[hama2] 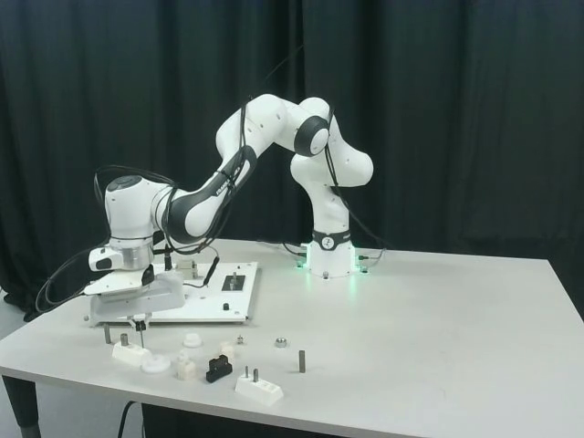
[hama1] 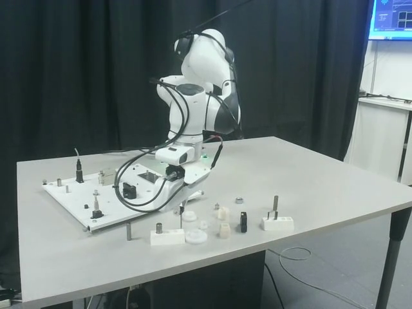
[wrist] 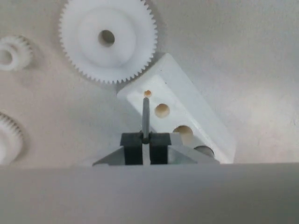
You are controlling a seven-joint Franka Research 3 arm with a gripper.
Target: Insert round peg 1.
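My gripper (wrist: 145, 148) is shut on a thin grey round peg (wrist: 145, 116), held upright between the black fingers (wrist: 132, 148). The peg's lower tip hangs just over the smallest hole (wrist: 147, 93) at one end of a white block (wrist: 187, 109), which has a row of holes of growing size. A thicker grey peg (wrist: 204, 150) stands in the block's far end. In the first room view the gripper (hama1: 182, 206) hovers low above the block (hama1: 168, 237) near the table's front edge. The second room view shows the gripper (hama2: 137, 321) over the same block (hama2: 130, 354).
A large white gear (wrist: 108, 39) lies right beside the block, with two smaller gears (wrist: 11, 52) further off. A white assembly board (hama1: 84, 193) sits behind the gripper. More small parts (hama1: 223, 228) and another white block with pegs (hama1: 277, 223) lie along the table's front edge.
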